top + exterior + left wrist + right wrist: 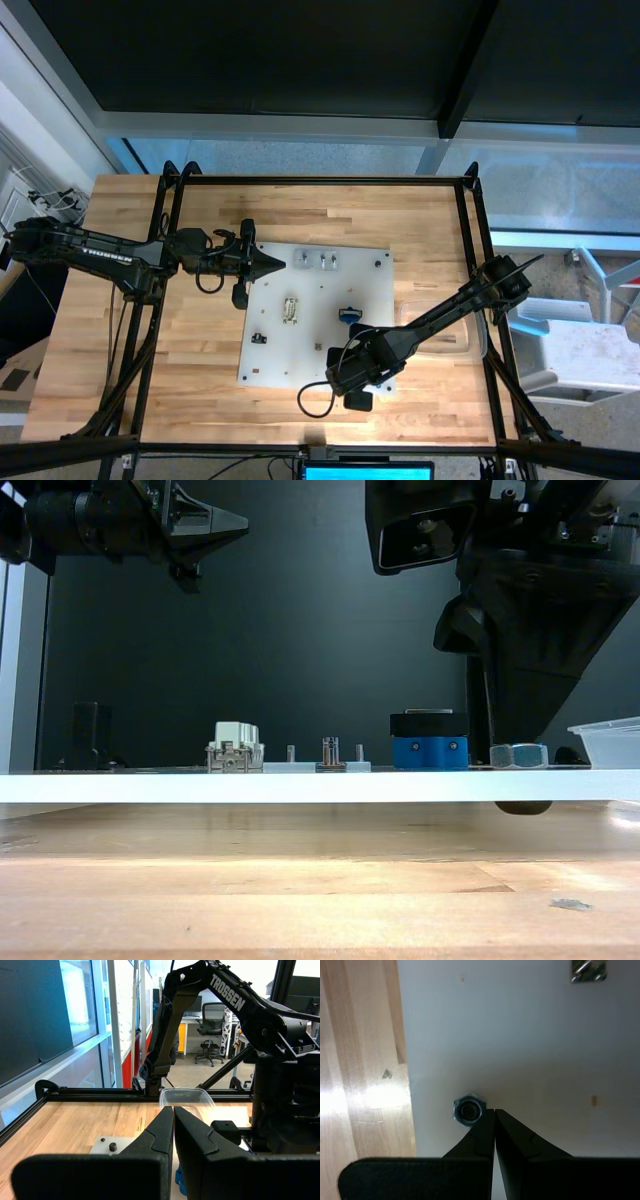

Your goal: Pick the M12 fastener and fasten on the M12 threads

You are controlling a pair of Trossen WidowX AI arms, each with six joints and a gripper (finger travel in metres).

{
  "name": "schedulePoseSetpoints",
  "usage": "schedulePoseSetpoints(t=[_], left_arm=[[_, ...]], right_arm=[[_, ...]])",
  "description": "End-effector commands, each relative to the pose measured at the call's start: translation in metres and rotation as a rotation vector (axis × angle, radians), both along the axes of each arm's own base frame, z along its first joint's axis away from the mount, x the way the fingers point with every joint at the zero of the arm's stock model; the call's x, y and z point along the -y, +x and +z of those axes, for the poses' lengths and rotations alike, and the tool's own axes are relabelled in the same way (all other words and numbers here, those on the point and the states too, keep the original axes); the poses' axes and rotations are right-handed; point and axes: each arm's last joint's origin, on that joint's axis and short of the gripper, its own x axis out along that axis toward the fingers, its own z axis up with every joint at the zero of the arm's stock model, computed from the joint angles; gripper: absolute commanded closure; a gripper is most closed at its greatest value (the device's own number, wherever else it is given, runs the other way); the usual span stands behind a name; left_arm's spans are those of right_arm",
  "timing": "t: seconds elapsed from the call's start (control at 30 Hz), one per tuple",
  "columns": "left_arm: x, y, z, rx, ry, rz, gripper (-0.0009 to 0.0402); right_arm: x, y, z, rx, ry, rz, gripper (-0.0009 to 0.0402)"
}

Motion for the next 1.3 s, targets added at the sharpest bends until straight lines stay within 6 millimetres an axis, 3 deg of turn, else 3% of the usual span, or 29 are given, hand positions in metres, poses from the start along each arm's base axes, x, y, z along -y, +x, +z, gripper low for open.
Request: schedulePoseSetpoints(t=[0.03, 0.23, 0.8, 1.3], left_arm=[[0.000, 0.000, 0.000, 0.000, 0.000, 0.000, 0.0393], [0.000, 0.000, 0.000, 0.000, 0.000, 0.000, 0.0393], [0.000, 0.000, 0.000, 0.000, 0.000, 0.000, 0.0393], [0.000, 0.000, 0.000, 0.000, 0.000, 0.000, 0.0393]], right_arm=[[0.000, 0.000, -0.001, -0.007, 0.009, 0.003, 0.0393], [-0.003, -0.002, -0.001, -0.052, 0.086, 0.031, 0.0393], [-0.003, -0.004, 0.002, -0.054, 0.093, 0.035, 0.0393], [0.003, -0.015, 0.040, 0.022, 0.122, 0.037, 0.0393]])
